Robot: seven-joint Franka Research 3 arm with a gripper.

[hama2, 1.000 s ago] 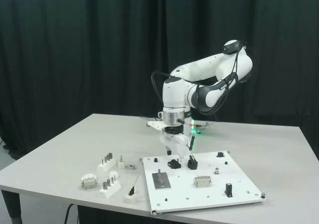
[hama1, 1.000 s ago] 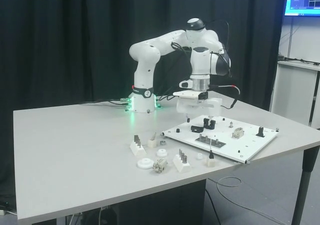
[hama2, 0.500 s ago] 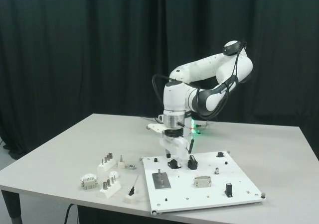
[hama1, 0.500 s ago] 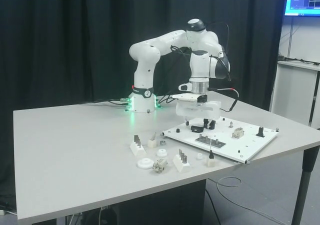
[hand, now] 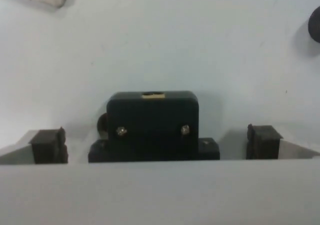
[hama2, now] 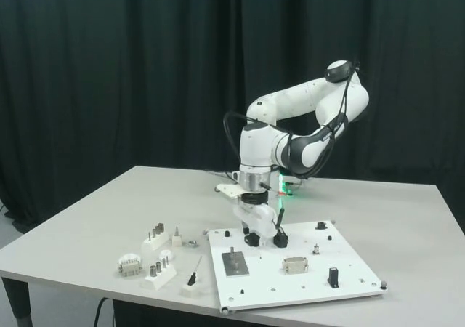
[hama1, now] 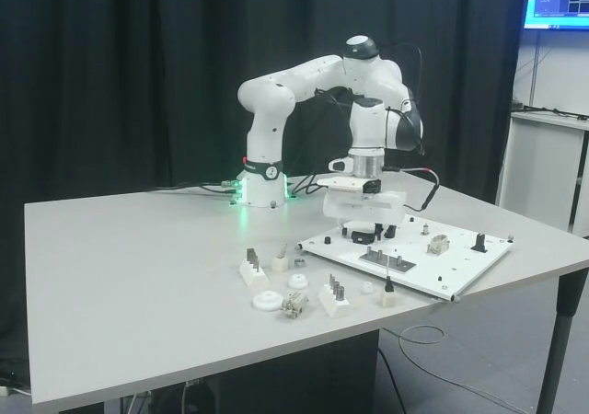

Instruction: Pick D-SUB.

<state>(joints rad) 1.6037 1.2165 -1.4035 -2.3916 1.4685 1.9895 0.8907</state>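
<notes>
Wrist view: set on arm's wrist, looking down past fingertips [hand: 47,146], very near white board [hand: 165,45], black block [hand: 153,126] filling centre.

First room view: standing off desk [hama1: 129,267] corner, facing arm [hama1: 317,74] with base at far side, board at right.

Second room view: from opposite side, facing black curtain [hama2: 109,65], board nearest lens, loose parts [hama2: 156,258] at left.

Shared by both room views: arm, desk, board, loose parts.
</notes>
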